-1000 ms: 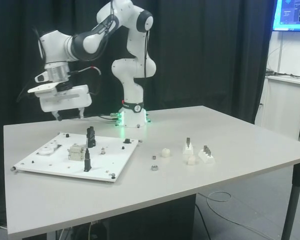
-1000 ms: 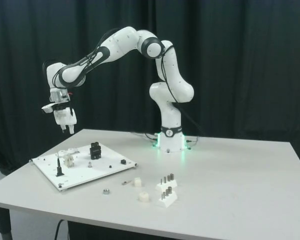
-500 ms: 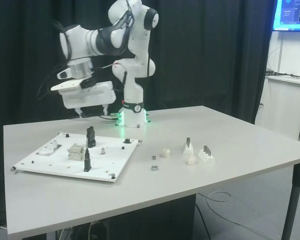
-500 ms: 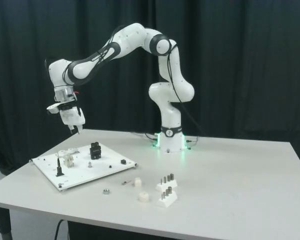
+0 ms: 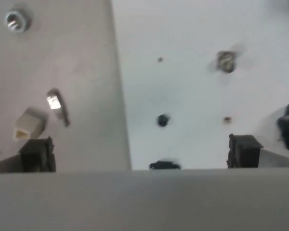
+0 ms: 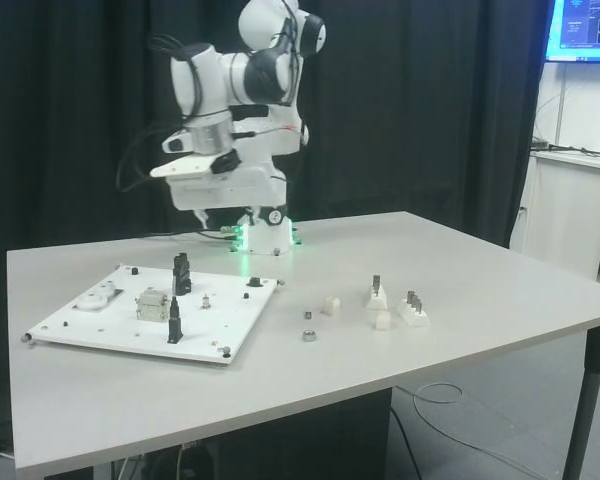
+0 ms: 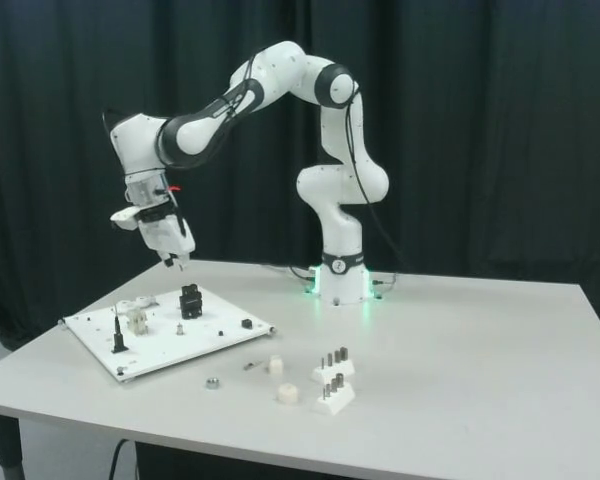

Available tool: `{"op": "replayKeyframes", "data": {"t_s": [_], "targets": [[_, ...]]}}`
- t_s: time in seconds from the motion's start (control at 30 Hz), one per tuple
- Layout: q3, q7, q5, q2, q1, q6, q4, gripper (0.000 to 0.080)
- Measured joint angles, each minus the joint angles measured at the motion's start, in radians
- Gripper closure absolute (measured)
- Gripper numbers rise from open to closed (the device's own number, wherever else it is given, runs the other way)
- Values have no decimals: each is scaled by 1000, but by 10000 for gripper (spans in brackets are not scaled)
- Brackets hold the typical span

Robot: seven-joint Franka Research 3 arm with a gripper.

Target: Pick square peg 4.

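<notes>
Several small grey pegs stand upright in two white holders [image 6: 377, 293] [image 6: 413, 311] on the right part of the table, also seen as holders [image 7: 333, 364] [image 7: 334, 390] in the second room view. Which one is square peg 4 I cannot tell. My gripper [image 6: 225, 212] [image 7: 170, 262] hangs high above the back edge of the white board [image 6: 130, 325], far to the left of the pegs. In the wrist view the gripper [image 5: 139, 153] is open, with black fingertips [image 5: 37, 154] wide apart and nothing between them.
The white board [image 7: 195, 345] carries black fixtures [image 6: 182, 273] and a white part [image 6: 153, 304]. A nut [image 6: 308, 335] [image 5: 17, 20] and two white blocks [image 6: 331, 305] [image 6: 382, 320] lie between board and holders. The arm's base [image 6: 264, 232] stands at the back.
The arm has swung steadily to the right, carrying the gripper from beyond the board's left back corner to above its back right part. Objects on the table have not moved.
</notes>
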Motion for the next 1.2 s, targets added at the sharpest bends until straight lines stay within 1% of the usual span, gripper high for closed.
{"op": "replayKeyframes", "data": {"t_s": [0.17, 0.37, 0.53, 0.73, 1.0, 1.2], "targets": [[0, 60, -10, -4, 49, -21, -3, 3], [1, 119, -10, -12, 108, -37, -16, 3], [1, 165, -15, -25, 156, -37, -33, 3], [2, 229, -37, -44, 211, -37, -56, 3], [3, 302, -49, -78, 284, -36, -100, 3], [7, 359, -57, -102, 336, -22, -130, 3]]}}
